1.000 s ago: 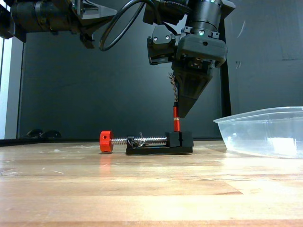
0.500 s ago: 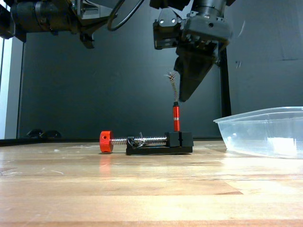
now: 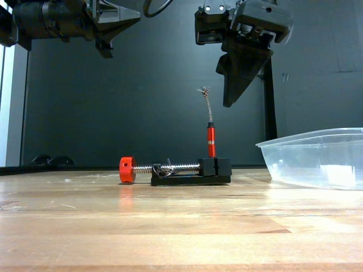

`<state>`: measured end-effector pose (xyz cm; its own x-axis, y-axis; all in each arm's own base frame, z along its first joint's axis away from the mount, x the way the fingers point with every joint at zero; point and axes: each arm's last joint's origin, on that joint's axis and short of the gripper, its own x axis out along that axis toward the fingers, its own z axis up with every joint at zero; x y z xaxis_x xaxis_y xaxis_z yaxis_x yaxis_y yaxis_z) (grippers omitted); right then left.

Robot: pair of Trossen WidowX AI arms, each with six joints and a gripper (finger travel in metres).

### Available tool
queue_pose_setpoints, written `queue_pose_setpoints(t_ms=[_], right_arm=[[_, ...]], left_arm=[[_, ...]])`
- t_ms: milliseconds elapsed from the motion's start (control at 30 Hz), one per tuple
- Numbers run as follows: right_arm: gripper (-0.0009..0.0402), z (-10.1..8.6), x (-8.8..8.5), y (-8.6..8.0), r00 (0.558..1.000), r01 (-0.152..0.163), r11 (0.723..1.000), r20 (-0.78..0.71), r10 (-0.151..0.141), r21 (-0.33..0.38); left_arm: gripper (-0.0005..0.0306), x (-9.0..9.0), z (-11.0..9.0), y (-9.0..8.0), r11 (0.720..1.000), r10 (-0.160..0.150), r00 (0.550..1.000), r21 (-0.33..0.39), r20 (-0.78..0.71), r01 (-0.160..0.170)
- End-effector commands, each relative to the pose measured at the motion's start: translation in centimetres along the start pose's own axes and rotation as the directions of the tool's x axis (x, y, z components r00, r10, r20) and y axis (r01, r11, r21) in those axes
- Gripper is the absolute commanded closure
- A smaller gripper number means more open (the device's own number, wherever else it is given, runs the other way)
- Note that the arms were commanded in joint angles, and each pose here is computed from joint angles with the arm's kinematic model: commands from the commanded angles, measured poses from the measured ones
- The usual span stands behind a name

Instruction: Pick the RCA connector and install on taskboard

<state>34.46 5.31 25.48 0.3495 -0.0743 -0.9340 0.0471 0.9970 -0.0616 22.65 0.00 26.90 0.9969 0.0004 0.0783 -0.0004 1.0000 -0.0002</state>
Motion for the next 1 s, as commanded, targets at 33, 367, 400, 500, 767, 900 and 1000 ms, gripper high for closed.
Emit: queue_pose_setpoints(t_ms=[33, 367, 400, 500, 767, 900, 1000], right_arm=[[0.0222, 0.0, -0.2, 0.0, 1.000, -0.001, 1.000, 0.005, 0.001, -0.002], [0.0261, -0.9, -2.9, -0.6, 0.989, -0.029, 1.000, 0.145, 0.028, 0.007], [0.0271, -1.3, -3.3, -0.7, 0.986, -0.033, 0.999, 0.166, 0.031, 0.008], [0.0308, -2.4, -4.3, -1.1, 0.971, -0.045, 0.999, 0.235, 0.041, 0.012], [0.0388, -4.7, -6.0, -2.0, 0.898, -0.065, 0.998, 0.435, 0.058, 0.002], [0.0392, -5.6, -6.3, -2.9, 0.857, -0.085, 0.996, 0.511, 0.074, -0.001], [0.0393, -6.2, -6.6, -3.7, 0.817, -0.105, 0.994, 0.570, 0.085, 0.003]], left_arm=[[0.0300, 0.0, 0.0, 0.0, 1.000, 0.000, 1.000, 0.000, 0.000, 0.000], [0.0300, 0.0, 0.0, 0.0, 1.000, 0.000, 1.000, 0.000, 0.000, 0.000], [0.0300, 0.0, 0.0, 0.0, 1.000, 0.000, 1.000, 0.000, 0.000, 0.000], [0.0300, 0.0, 0.0, 0.0, 1.000, 0.000, 1.000, 0.000, 0.000, 0.000], [0.0300, 0.0, 0.0, 0.0, 1.000, 0.000, 1.000, 0.000, 0.000, 0.000], [0.0300, 0.0, 0.0, 0.0, 1.000, 0.000, 1.000, 0.000, 0.000, 0.000], [0.0300, 0.0, 0.0, 0.0, 1.000, 0.000, 1.000, 0.000, 0.000, 0.000]])
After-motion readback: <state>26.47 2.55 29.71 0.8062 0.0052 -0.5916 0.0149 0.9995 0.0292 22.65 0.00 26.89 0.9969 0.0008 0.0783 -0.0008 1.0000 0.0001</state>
